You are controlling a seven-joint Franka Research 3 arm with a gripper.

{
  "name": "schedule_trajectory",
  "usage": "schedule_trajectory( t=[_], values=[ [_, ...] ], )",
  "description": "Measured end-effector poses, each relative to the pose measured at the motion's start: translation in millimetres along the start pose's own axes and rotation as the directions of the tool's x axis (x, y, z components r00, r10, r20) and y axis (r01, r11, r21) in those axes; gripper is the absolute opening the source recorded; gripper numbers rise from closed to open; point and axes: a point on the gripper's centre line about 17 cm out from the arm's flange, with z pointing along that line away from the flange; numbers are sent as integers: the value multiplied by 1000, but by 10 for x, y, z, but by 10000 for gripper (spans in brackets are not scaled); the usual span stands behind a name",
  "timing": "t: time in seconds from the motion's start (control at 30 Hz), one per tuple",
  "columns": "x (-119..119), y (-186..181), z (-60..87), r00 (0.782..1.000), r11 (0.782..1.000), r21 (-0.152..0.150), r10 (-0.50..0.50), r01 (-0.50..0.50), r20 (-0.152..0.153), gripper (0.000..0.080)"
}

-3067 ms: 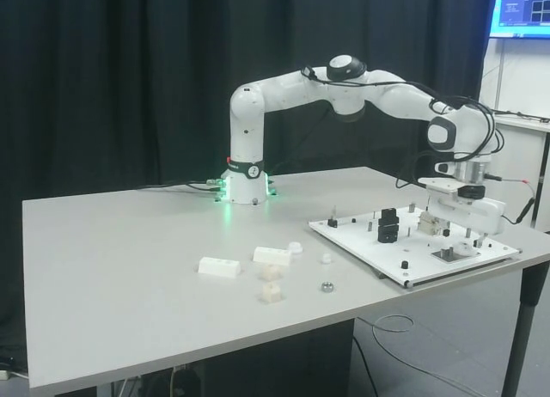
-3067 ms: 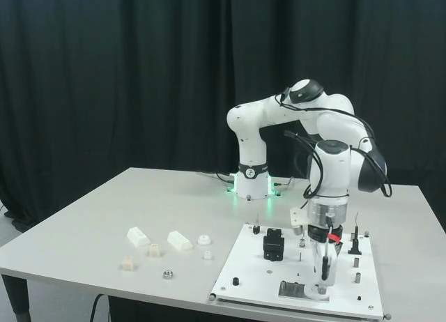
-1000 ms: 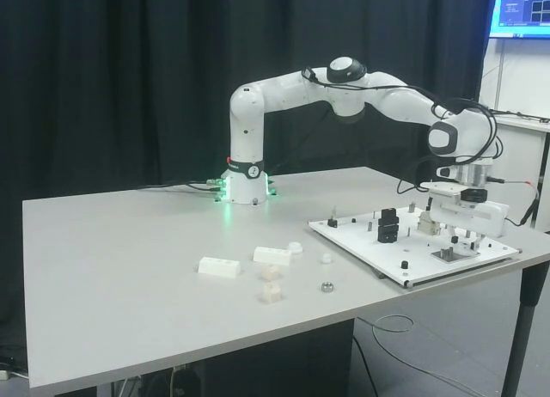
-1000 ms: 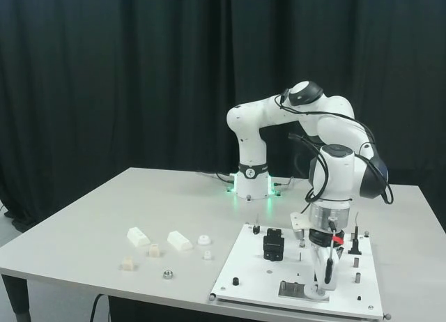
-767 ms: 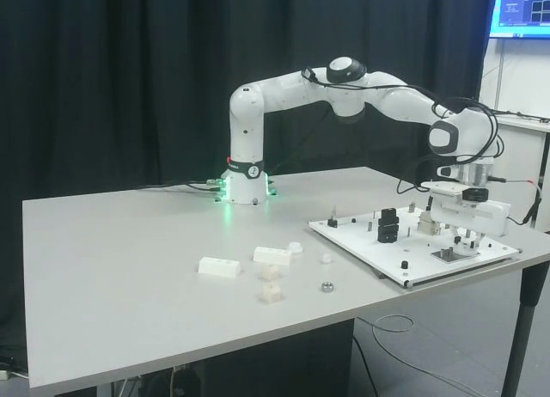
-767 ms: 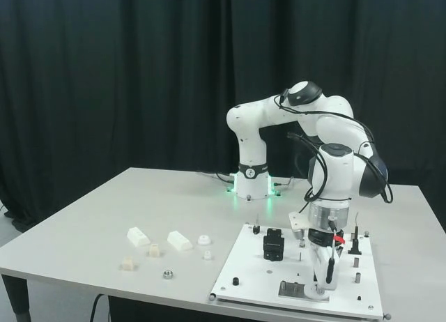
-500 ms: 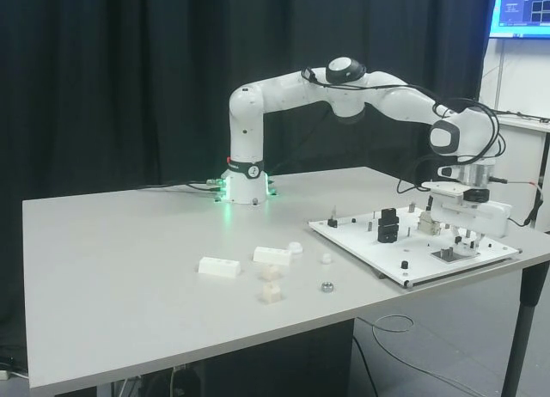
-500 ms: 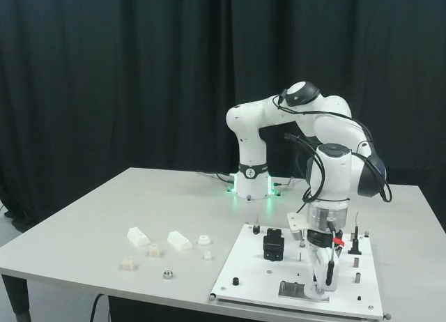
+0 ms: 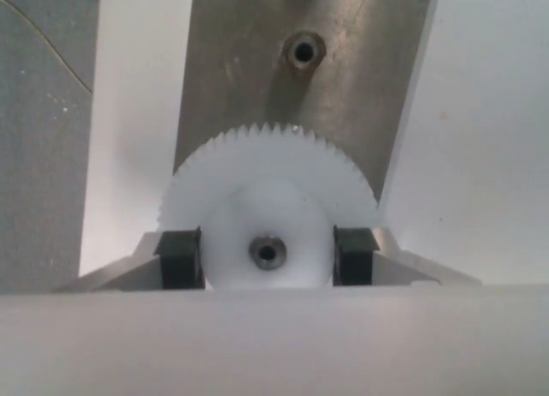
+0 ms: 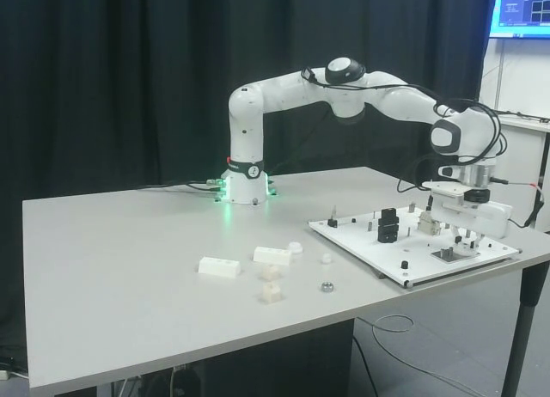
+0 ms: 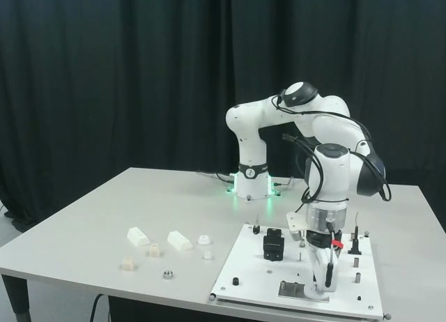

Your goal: Remove large gear.

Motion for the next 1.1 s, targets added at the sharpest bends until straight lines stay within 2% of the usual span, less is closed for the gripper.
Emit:
schedule_trajectory(
  t=[0.67,1.1],
  values=[
    [-4,3,-19,1000,1000,-19,4,-4,15,323],
    [-1,3,-42,1000,999,-24,-28,29,10,323]
  ],
)
